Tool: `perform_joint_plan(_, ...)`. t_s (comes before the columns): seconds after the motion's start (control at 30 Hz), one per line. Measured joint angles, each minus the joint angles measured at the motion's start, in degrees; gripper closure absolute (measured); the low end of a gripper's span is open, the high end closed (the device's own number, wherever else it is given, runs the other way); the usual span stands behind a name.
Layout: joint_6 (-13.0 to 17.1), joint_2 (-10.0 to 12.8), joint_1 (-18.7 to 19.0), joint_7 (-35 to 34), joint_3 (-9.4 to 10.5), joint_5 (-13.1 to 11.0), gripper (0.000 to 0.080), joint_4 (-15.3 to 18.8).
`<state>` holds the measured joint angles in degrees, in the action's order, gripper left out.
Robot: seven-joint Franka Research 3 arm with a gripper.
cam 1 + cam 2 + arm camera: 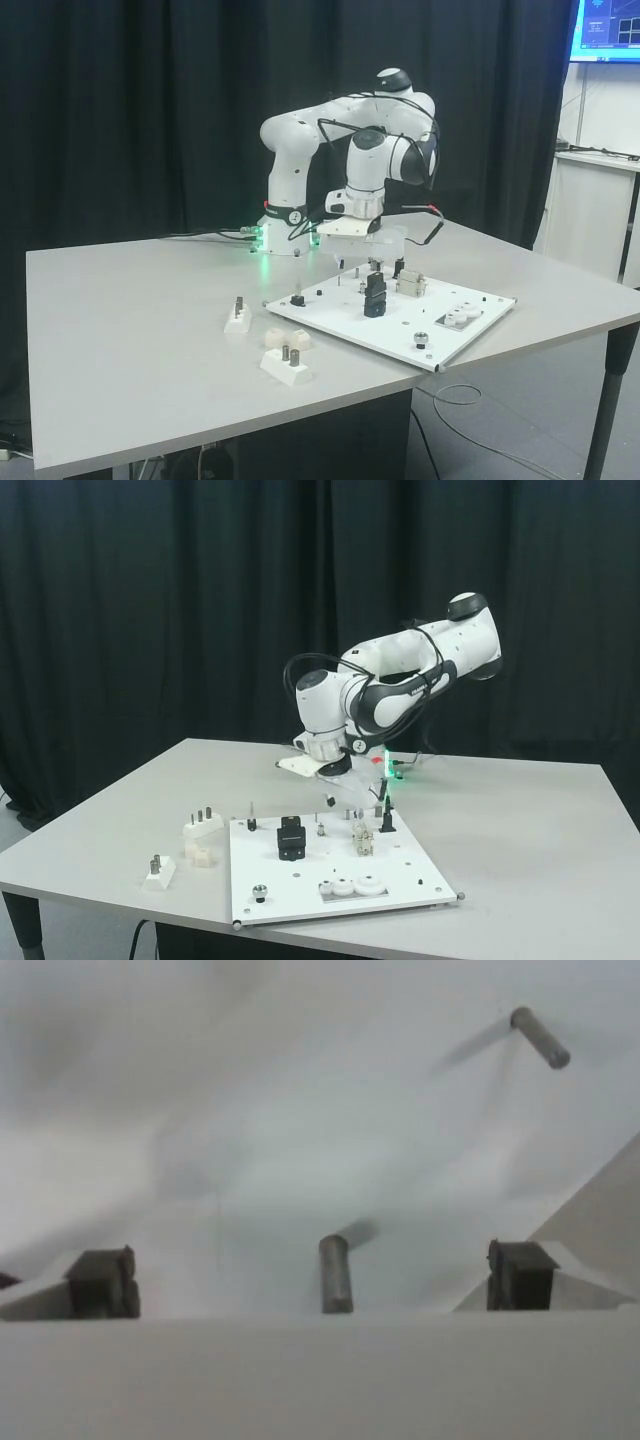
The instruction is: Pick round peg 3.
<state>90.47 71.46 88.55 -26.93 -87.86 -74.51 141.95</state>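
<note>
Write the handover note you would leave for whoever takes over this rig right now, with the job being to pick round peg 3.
Tool: open, holding nothing, hovering over the far edge of the white board.
Peg: a grey round peg stands upright on the board, between the fingertips in the wrist view. A second peg stands further off.
Done: tool lined up above the peg.
Left: descend, close on the peg, lift it out.
</note>
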Motion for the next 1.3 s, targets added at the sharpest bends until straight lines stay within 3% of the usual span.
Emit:
perform_joint_plan(0.07,-0.12,0.00,0.07,0.00,-0.53,0.45,0.0252,-0.19)
perform_joint_plan(0.1,-0.21,0.00,0.13,0.00,-0.80,0.74,0.0014,-0.26)
perform_joint_plan(0.47,-2.25,-0.01,1.95,1.54,-6.53,6.51,0.0005,-0.49)
perform_joint_plan(0.73,-1.40,-0.01,3.41,6.32,-10.01,9.06,0.0003,0.07)
perform_joint_plan(1.0,1.55,-0.01,4.52,14.40,-11.33,9.97,0.0003,1.28)
perform_joint_plan(1.3,2.23,-0.02,4.73,23.88,-12.12,9.58,0.0003,2.18)
